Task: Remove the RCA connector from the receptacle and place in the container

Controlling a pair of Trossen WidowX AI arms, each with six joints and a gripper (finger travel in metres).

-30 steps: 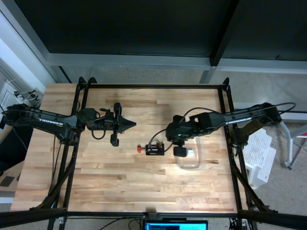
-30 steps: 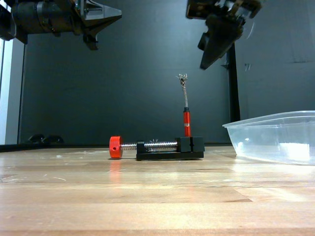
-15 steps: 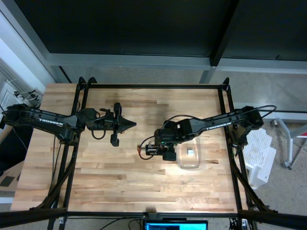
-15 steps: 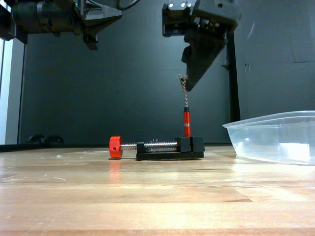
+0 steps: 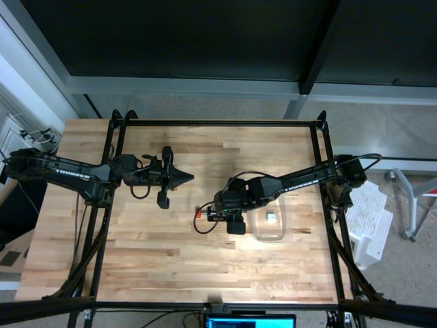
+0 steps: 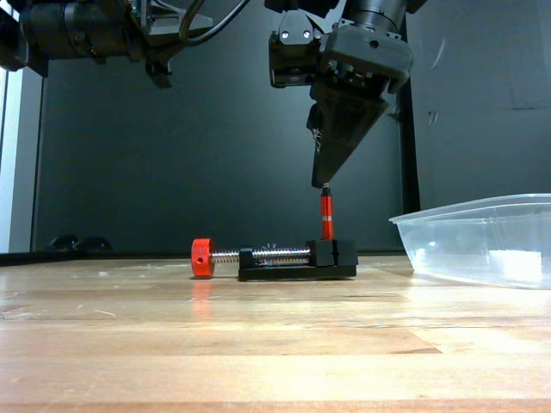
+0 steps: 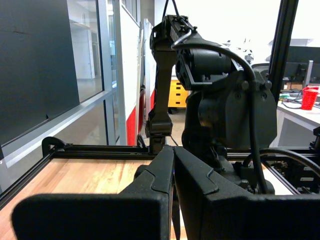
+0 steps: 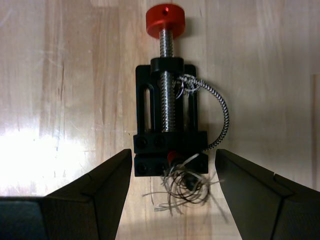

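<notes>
my right gripper (image 6: 325, 175) has dropped to just above the rca connector (image 6: 326, 215), which stands upright in the receptacle (image 6: 297, 258) directly beneath it. i judge the grasp comes next. the low view hides the finger gap, but the right wrist view shows them apart, straddling the frayed wire (image 8: 181, 184). the container (image 6: 482, 237) sits low beside it. the left gripper (image 7: 173, 160), fingers together, hangs parked well away.

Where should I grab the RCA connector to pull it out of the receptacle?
Grip the red sleeve of the RCA connector, just above the receptacle, coming straight down. It stands upright, so a vertical pull should free it. The right gripper hangs directly above it, open. The left gripper is parked off to the left, shut.
</notes>
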